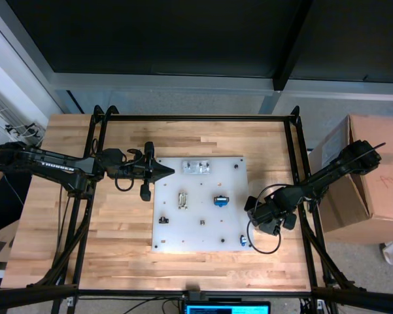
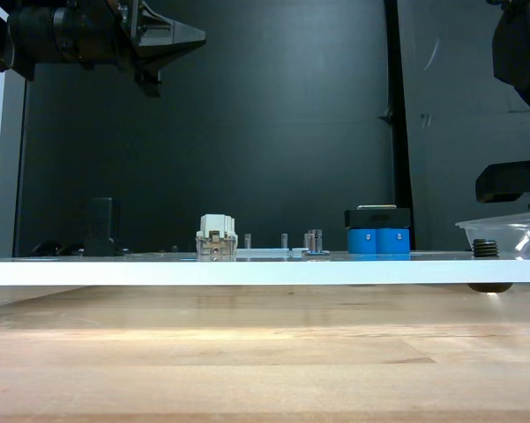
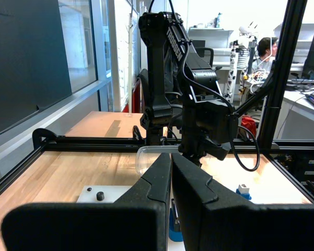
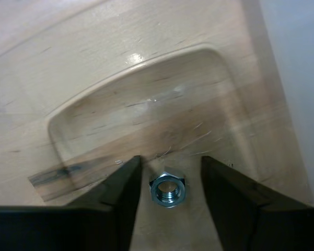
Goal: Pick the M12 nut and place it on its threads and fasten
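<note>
the m12 nut [image 4: 167,189] lies free and flat, hole up, on the floor of the clear tray [image 4: 146,68], between the fingers of the right end effector [image 4: 171,160]. those fingers stand apart with a gap to the nut on each side, so they grip nothing. only the right wrist view shows this. from above, the right end effector [image 1: 269,221] covers the spot just off the right edge of the white board [image 1: 196,229], and in the low view the nut is hidden. the low view does show the stud [image 2: 485,248], its ribs bare, standing in front of the tray. the left end effector [image 1: 165,171] hangs high over the board's far left part, fingers pressed together on nothing, as the left wrist view also shows. "trossen" reads in white along the left arm [image 1: 52,167], and down the right arm [image 3: 172,42] in the left wrist view. a cardboard box [image 1: 373,203] beside the bench [image 1: 118,248] bears a red mark i cannot read.
</note>
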You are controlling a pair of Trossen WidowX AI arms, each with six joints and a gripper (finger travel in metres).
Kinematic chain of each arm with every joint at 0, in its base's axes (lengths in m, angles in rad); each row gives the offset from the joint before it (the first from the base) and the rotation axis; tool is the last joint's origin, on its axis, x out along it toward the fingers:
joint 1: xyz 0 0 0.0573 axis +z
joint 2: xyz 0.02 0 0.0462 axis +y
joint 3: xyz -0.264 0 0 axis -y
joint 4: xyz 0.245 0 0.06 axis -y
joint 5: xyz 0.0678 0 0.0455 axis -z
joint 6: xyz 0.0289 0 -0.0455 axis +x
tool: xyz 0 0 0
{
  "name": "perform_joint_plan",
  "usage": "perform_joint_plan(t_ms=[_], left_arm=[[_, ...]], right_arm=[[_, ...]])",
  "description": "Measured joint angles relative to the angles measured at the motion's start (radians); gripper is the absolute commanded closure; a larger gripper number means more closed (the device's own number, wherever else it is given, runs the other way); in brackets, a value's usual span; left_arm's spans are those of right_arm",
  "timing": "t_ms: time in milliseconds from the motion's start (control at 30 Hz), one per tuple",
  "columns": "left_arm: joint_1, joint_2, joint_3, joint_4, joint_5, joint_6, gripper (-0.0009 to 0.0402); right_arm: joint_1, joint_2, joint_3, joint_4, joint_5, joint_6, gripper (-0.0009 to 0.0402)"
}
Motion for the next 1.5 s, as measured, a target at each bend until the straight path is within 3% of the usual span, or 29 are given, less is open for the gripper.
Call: perform_joint_plan(t_ms=[367, 700, 967, 1133, 1500], left_arm=[[0.0, 0.0, 0.0, 0.0, 0.0, 0.0, 0.0393], [0.0, 0.0, 0.0, 0.0, 0.0, 0.0, 0.0393], [0.0, 0.0, 0.0, 0.0, 0.0, 0.0, 0.0393], [0.0, 0.0, 0.0, 0.0, 0.0, 0.0, 0.0393], [0.0, 0.0, 0.0, 0.0, 0.0, 0.0, 0.0393]], right_arm=[[0.0, 0.0, 0.0, 0.004, -0.004, 0.0, 0.0396], [0.0, 0.0, 0.002, 0.006, -0.001, 0.002, 0.0393], [-0.002, -0.03, 0.078, -0.085, 0.001, 0.062, 0.0393], [-0.011, -0.059, 0.16, -0.197, 0.0, 0.277, 0.0393], [-0.033, -0.128, 0.182, -0.283, 0.0, 1.114, 0.0385]])
